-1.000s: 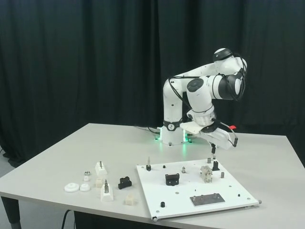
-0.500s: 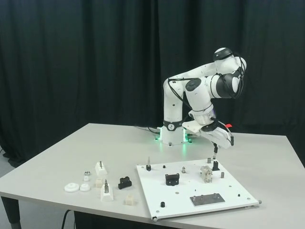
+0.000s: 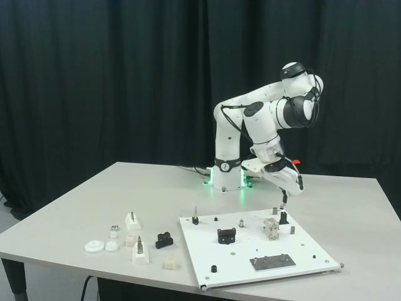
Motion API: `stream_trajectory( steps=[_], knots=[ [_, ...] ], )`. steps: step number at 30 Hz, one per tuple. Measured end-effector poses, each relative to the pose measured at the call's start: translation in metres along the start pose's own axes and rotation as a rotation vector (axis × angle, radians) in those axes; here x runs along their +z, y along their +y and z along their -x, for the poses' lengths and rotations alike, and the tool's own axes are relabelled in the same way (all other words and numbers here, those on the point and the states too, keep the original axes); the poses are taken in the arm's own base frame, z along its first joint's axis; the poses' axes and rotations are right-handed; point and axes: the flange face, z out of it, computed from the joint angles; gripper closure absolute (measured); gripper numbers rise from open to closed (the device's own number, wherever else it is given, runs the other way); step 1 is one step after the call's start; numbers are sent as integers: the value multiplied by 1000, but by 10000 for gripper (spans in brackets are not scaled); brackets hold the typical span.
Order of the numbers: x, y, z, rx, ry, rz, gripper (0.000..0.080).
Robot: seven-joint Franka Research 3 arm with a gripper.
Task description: Insert USB.
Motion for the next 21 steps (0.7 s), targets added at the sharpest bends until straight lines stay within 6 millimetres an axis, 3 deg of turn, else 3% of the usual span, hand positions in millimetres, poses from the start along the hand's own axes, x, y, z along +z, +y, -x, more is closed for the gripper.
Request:
stream_trajectory(
  steps=[21],
  knots=[
    [11, 6, 3, 154, 5, -57, 708]
  ],
)
